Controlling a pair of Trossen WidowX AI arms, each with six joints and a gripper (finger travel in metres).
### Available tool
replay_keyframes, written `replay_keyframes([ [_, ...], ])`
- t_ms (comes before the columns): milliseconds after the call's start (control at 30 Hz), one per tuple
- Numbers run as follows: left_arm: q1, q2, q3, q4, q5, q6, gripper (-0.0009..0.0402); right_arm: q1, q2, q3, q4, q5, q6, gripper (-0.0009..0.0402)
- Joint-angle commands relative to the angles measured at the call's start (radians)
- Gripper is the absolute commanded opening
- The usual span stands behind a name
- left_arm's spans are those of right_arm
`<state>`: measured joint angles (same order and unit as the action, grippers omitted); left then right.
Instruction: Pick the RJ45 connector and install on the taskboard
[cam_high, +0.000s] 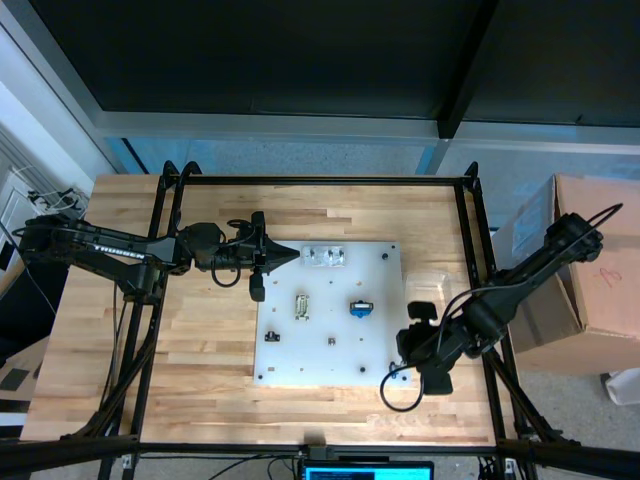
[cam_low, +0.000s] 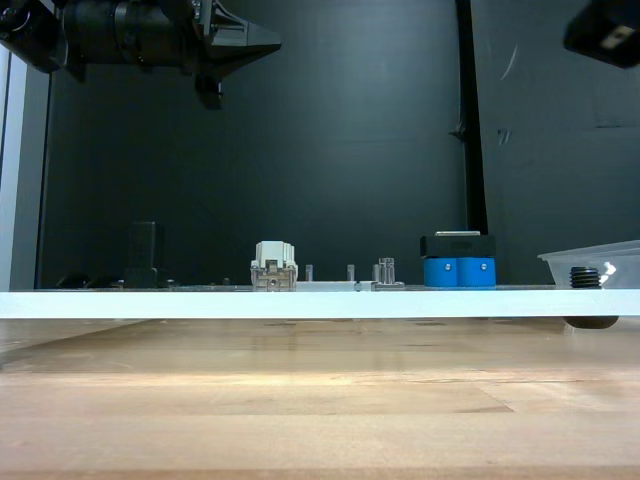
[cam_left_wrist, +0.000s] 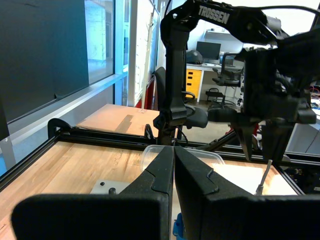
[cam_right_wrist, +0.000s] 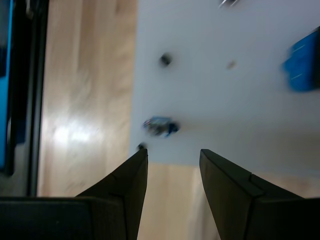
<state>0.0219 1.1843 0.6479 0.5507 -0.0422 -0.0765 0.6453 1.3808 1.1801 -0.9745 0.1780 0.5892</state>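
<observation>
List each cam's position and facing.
High: above near edge, looking down and away at the task board; both arms, left hand shut above its far-left corner.
Low: table height, near edge, level along board; left hand overhead.
Left wrist: along left hand toward right arm.
Right wrist: down past open right hand at board's near-right corner.
Shared: blue block in high, low, right wrist. RJ45 connector: cannot tell where.

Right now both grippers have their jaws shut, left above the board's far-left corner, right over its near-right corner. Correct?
Not quite. The right gripper has its jaws open with nothing between them, as the right wrist view shows. The left gripper is shut above the far-left corner of the taskboard, the right over its near-right corner. I cannot tell where the RJ45 connector is.
</observation>
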Motion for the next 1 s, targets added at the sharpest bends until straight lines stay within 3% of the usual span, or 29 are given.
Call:
replay_keyframes([
  [33, 0.000, 0.000, 0.000, 0.000, 0.000, 0.000, 0.0000, -0.063, -0.063, -0.005, 0.017, 0.067, -0.031, 0.0115],
  [167, 0.000, 0.000, 0.000, 0.000, 0.000, 0.000, 0.0000, -0.186, -0.153, -0.034, 0.114, 0.140, -0.139, 0.0077],
  [333, 0.000, 0.000, 0.000, 0.000, 0.000, 0.000, 0.0000, -0.352, -0.240, -0.090, 0.328, 0.129, -0.345, 0.0013],
  [367, 0.000, 0.000, 0.000, 0.000, 0.000, 0.000, 0.0000, -0.379, -0.255, -0.108, 0.387, 0.112, -0.383, -0.0002],
  [533, 0.000, 0.000, 0.000, 0.000, 0.000, 0.000, 0.0000, -0.518, -0.329, -0.238, 0.737, -0.007, -0.513, -0.0002],
  [700, 0.000, 0.002, 0.000, 0.000, 0.000, 0.000, 0.0000, -0.637, -0.389, -0.404, 1.079, -0.136, -0.527, 0.0000],
  [1000, 0.000, 0.002, 0.000, 0.000, 0.000, 0.000, 0.0000, -0.669, -0.450, -0.603, 1.370, -0.163, -0.516, 0.0000],
])
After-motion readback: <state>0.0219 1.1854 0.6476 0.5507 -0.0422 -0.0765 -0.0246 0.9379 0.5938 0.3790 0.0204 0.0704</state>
